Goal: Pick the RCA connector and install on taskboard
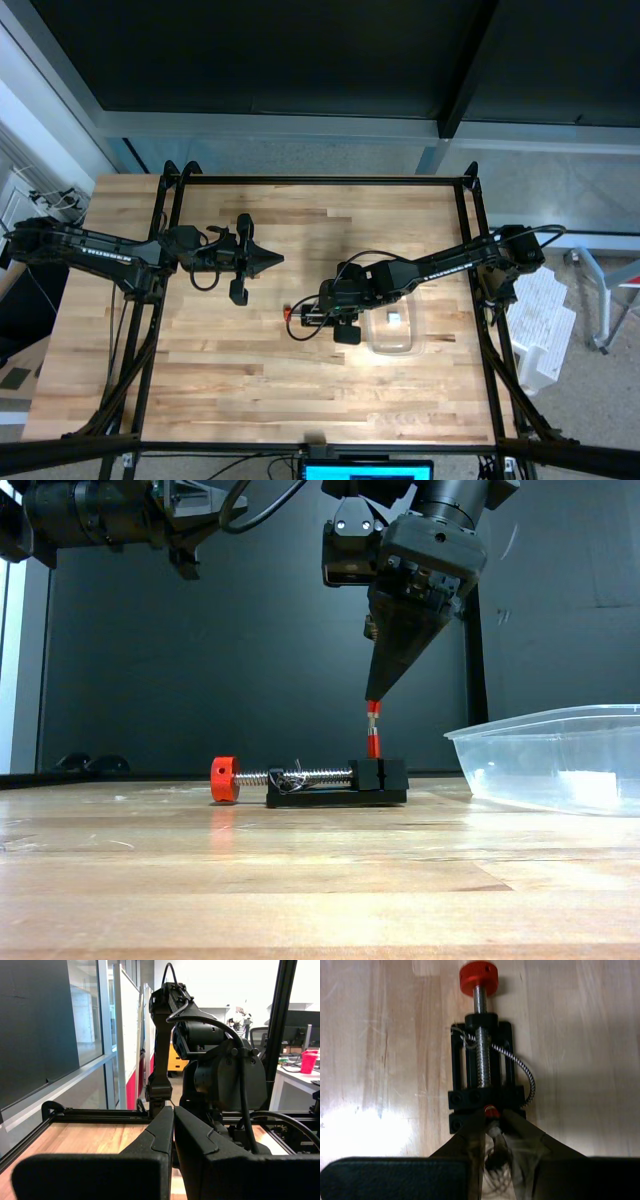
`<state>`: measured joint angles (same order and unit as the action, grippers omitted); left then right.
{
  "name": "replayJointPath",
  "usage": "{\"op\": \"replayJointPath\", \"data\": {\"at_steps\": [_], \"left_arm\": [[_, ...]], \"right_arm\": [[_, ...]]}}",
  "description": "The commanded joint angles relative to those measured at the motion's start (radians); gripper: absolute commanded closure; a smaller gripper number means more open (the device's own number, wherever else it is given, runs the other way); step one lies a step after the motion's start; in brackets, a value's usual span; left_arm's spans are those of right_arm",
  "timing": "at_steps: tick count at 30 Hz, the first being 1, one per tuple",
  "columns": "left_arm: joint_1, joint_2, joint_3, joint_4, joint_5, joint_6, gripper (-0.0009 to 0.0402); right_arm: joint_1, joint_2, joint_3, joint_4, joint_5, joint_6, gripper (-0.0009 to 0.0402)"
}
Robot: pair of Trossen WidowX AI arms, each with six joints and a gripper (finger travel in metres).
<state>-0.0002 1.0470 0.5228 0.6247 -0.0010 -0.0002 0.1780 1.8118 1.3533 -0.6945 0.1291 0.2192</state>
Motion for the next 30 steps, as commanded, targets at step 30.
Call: {"op": "replayJointPath", "data": {"at_steps": [30], "left_arm": [[0.0,0.0,0.0,0.0,0.0,0.0,0.0393]], "right_arm": [[-0.003,-0.003,-0.003,0.012,-0.017,0.0,0.0393]]}}
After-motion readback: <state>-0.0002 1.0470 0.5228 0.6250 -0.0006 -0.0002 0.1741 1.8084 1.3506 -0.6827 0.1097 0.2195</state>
